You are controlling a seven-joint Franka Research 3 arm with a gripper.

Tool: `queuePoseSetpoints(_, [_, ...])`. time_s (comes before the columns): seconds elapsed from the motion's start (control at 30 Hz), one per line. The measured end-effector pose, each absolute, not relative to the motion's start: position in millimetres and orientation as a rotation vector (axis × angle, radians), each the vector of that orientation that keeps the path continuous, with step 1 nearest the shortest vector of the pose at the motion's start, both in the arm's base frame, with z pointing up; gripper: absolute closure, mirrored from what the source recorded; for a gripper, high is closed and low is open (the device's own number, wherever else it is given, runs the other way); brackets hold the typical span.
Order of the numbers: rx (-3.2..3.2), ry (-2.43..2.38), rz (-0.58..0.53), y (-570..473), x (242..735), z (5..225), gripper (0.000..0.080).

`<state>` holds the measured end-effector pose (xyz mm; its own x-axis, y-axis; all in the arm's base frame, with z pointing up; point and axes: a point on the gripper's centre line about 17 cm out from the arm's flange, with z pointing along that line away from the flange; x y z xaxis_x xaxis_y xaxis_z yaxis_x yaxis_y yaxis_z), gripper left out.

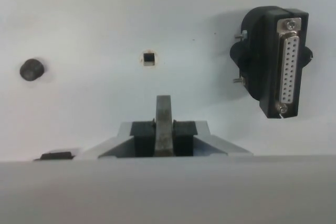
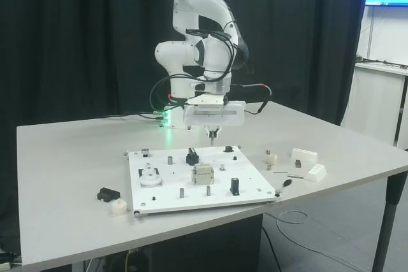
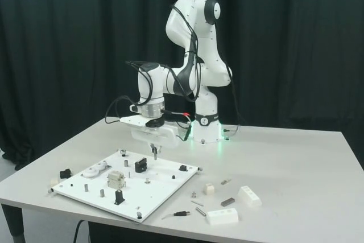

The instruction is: Place square peg 2.

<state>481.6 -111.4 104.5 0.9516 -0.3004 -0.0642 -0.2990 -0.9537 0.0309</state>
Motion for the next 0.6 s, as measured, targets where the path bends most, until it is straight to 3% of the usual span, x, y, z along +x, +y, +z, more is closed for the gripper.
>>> queuePoseSetpoints(0.6, [3.083,-0.472,-0.100,-111.2,482.8,104.8,0.0737])
